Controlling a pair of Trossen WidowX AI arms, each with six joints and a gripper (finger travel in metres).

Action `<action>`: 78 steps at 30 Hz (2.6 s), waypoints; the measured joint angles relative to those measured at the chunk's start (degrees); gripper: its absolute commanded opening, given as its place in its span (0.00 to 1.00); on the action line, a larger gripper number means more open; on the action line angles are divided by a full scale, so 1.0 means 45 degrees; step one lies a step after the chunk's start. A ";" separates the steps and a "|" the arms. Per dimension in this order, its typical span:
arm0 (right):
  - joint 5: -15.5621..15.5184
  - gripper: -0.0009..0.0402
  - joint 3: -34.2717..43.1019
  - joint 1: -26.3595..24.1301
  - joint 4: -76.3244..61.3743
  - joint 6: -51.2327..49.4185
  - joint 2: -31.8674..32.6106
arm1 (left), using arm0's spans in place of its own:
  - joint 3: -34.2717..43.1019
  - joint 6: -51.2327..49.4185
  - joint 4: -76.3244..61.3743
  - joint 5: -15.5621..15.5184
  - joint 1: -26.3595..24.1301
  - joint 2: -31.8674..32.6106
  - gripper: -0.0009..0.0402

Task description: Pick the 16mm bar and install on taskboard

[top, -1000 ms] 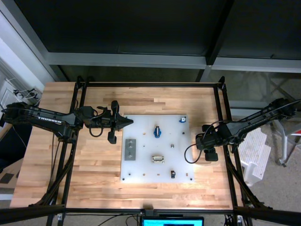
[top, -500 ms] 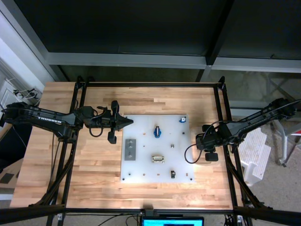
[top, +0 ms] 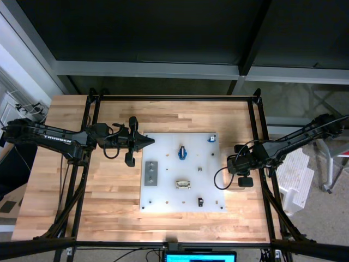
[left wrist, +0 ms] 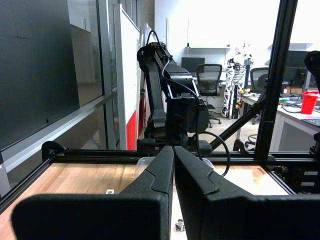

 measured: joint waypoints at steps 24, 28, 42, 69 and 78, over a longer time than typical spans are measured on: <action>0.0092 0.04 0.2909 -0.0005 -0.2380 -0.1554 -0.0029 | 0.0000 0.0005 -0.0005 0.0000 0.0000 0.0000 0.02; -0.0141 0.04 0.3050 -0.0005 -0.2390 -0.1525 -0.0029 | 0.0000 0.0005 0.0000 0.0000 0.0000 0.0000 0.02; -0.0937 0.04 0.4711 0.0797 -0.2395 -0.2200 0.1248 | 0.0000 0.0000 0.0000 0.0000 0.0000 0.0000 0.02; 0.0107 0.04 0.7611 0.3225 -0.2613 0.0301 0.5241 | 0.0000 0.0000 0.0000 0.0000 0.0000 0.0000 0.02; 0.0097 0.04 0.7825 0.3628 -0.2229 0.0860 0.5916 | -0.0005 0.0005 -0.0005 0.0000 0.0000 0.0000 0.02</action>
